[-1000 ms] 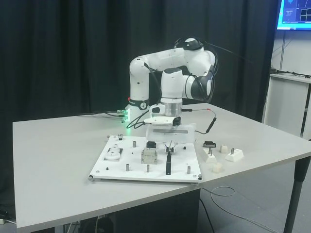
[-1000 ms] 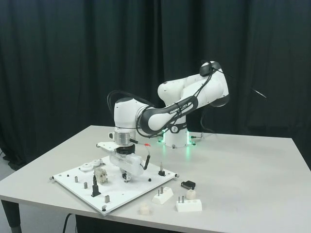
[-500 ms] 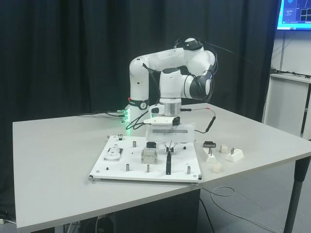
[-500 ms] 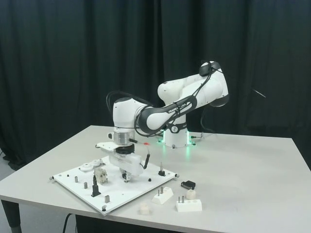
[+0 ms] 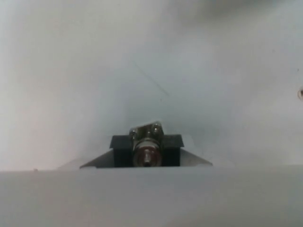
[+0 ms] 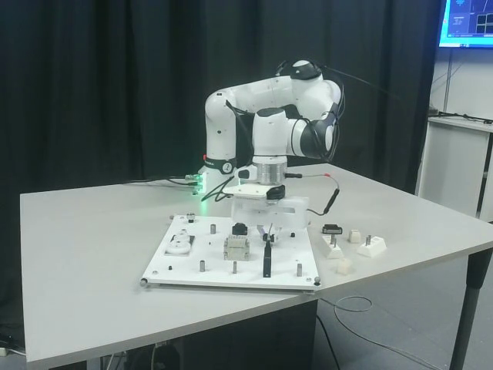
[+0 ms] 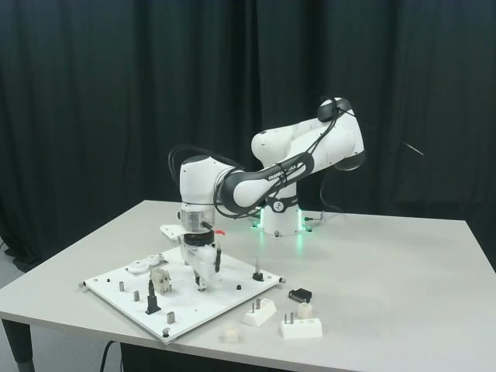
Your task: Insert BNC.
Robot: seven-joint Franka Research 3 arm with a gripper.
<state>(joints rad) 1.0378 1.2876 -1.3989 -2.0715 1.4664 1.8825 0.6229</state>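
I have the gripper (image 7: 201, 285) down over the middle of the white board (image 6: 192, 266) — task looks mid-way, not finished as far as I can judge. In the wrist view a BNC (image 5: 147, 152) sits between black blocks right under the camera, metal barrel end-on, the white board beyond it; I can't tell if it is the plug I carry or the socket, or whether it is seated yet. Jaws: can't tell, open or closed, from any view. Left to do, I'd say: confirm alignment, push down, twist to lock. Arm (image 6: 262, 104) pose — base at the table's (image 6: 92, 231) far side, elbow high, forearm folded forward, wrist pointing straight down, hand just above the board.
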